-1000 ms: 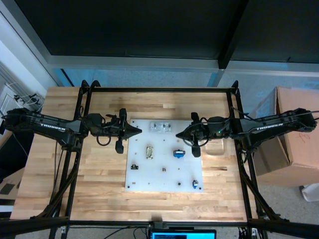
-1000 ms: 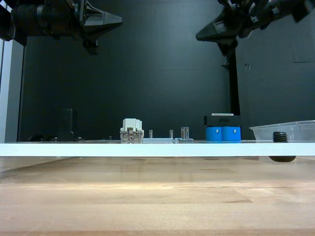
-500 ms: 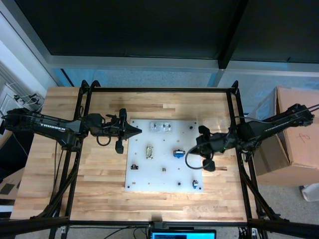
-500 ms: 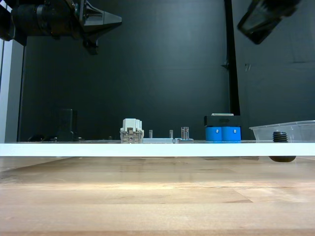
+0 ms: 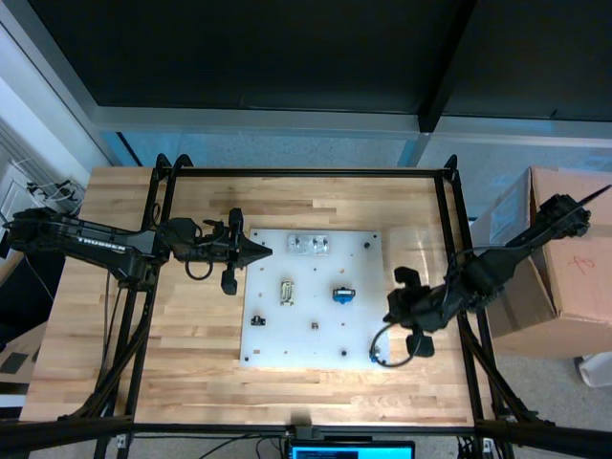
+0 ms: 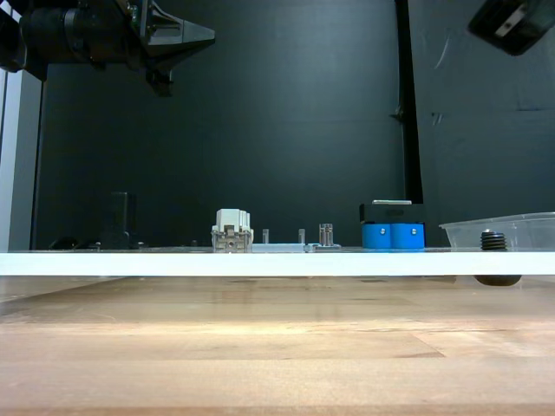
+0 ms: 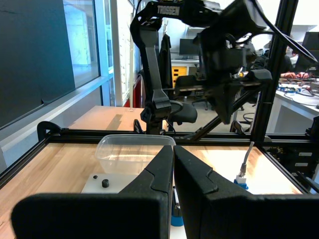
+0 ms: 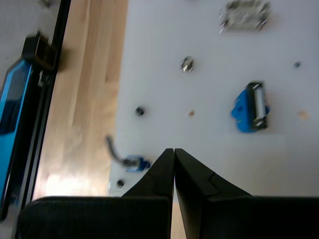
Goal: Remove the RJ45 connector from the taskboard and place in the container
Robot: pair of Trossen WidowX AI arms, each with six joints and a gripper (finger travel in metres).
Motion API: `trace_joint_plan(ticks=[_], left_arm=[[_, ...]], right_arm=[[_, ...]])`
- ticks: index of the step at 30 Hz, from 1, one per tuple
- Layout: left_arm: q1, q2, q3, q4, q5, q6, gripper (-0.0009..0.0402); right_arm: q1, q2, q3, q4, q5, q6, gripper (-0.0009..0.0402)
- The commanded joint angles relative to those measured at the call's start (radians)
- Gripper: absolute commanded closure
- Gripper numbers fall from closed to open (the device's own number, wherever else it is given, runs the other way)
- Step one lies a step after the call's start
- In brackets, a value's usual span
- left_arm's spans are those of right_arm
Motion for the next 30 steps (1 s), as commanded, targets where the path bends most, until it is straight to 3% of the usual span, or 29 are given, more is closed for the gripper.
trace_joint_plan(ticks=[1,13,30], left_arm=[[0.000,0.000,0.000,0.000,0.000,0.000,0.0393],[0.000,0.000,0.000,0.000,0.000,0.000,0.0393],[0.000,0.000,0.000,0.000,0.000,0.000,0.0393]], right_arm=[[0.033,0.048,0.030,-0.047,-0.003,0.039,0.0393],[0.087,0.200,0.154,-0.192,-0.012,0.126,0.0372],[0.089,0.346,0.270,-0.255,-0.013,0.145,0.0203]])
